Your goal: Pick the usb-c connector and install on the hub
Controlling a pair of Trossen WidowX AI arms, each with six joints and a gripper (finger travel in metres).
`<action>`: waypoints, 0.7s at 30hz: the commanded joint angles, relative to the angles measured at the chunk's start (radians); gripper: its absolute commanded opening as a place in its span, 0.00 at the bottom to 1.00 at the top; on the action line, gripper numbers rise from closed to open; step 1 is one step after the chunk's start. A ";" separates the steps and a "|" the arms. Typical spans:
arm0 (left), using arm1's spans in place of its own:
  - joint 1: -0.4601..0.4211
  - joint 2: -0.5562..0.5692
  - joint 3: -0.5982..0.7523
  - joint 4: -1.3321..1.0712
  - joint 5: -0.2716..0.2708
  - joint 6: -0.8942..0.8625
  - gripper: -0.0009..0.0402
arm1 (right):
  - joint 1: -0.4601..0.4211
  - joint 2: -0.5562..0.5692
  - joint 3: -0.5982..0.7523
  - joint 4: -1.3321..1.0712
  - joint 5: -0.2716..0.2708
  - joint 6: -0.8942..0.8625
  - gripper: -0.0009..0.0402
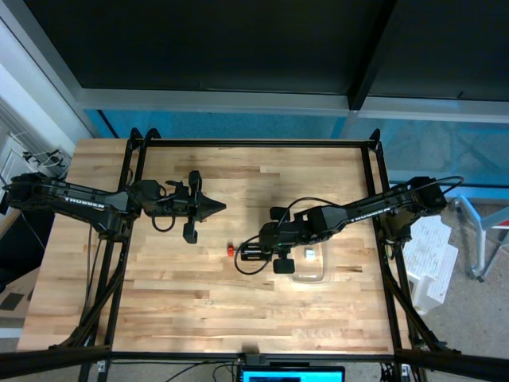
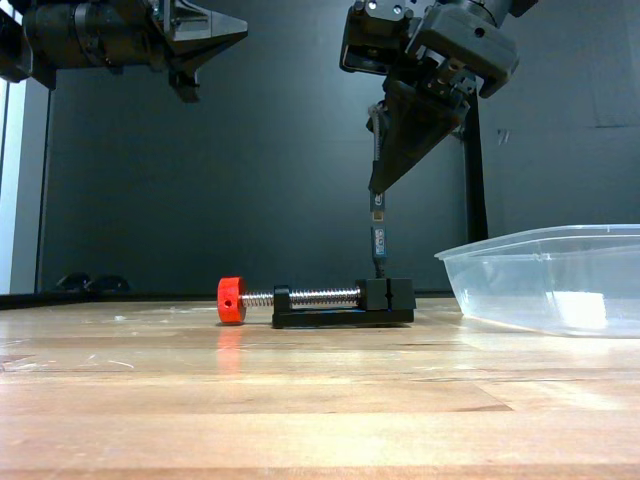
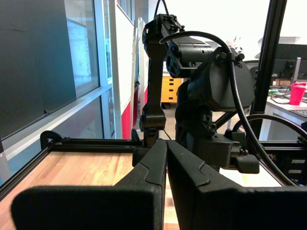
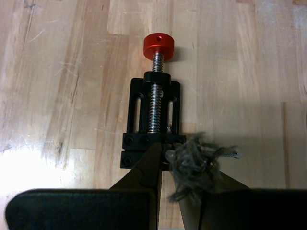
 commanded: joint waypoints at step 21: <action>0.000 0.000 0.000 0.000 0.000 0.000 0.02 | -0.003 0.000 -0.010 0.024 -0.009 -0.003 0.02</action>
